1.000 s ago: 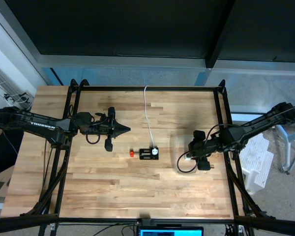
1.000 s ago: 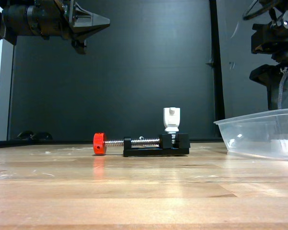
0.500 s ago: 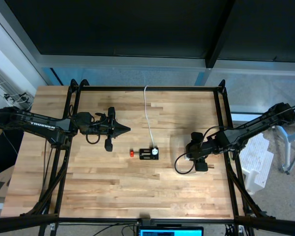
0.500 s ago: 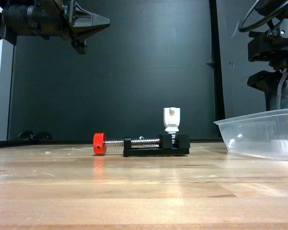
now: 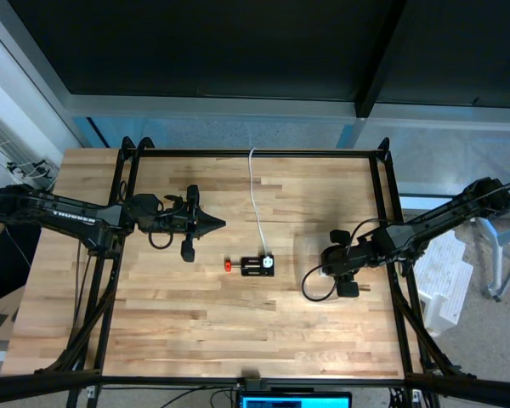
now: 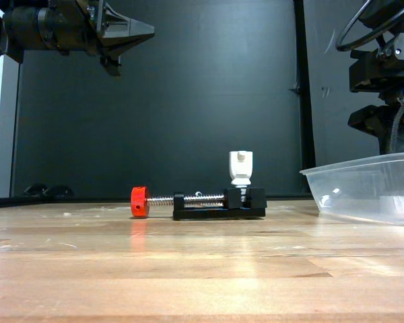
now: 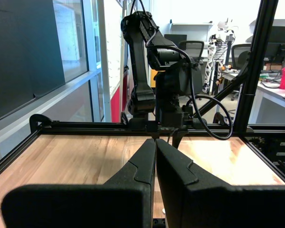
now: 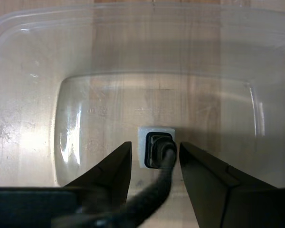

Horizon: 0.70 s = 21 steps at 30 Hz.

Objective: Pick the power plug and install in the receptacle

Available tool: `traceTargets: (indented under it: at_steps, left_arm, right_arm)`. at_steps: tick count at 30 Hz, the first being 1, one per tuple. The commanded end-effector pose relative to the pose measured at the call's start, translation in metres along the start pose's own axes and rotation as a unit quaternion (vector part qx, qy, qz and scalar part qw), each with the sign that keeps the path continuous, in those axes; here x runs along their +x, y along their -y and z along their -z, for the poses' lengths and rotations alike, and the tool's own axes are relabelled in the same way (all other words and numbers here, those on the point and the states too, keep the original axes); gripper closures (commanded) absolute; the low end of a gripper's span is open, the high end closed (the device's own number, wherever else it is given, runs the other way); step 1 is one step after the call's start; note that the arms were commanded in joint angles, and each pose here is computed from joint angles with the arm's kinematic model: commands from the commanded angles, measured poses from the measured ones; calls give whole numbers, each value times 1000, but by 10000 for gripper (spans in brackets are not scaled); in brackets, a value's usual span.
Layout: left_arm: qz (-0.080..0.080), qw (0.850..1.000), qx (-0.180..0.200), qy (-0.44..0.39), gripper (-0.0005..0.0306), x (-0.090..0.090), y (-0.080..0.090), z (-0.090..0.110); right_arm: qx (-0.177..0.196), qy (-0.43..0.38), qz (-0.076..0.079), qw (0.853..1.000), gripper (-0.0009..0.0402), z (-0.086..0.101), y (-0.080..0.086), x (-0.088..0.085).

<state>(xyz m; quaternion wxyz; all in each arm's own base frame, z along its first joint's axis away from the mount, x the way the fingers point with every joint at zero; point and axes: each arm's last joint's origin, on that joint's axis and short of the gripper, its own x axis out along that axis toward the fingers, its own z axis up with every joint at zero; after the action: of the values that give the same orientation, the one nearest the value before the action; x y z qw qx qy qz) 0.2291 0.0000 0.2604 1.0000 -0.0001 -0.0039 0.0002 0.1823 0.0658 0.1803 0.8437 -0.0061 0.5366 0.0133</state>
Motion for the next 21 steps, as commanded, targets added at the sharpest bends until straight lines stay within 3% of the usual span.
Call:
traceTargets:
  at_steps: [1,12,21]
  left_arm:
    - [0,1000,0,0,300,0,0,0]
    - [0,1000,0,0,300,0,0,0]
    - [0,1000,0,0,300,0,0,0]
  right_arm:
    - [-1,1,0,1000,285,0,0,0]
    - [0,2,0,1000,396,0,0,-1]
    - [0,4,-1,1000,392,0,1,-3]
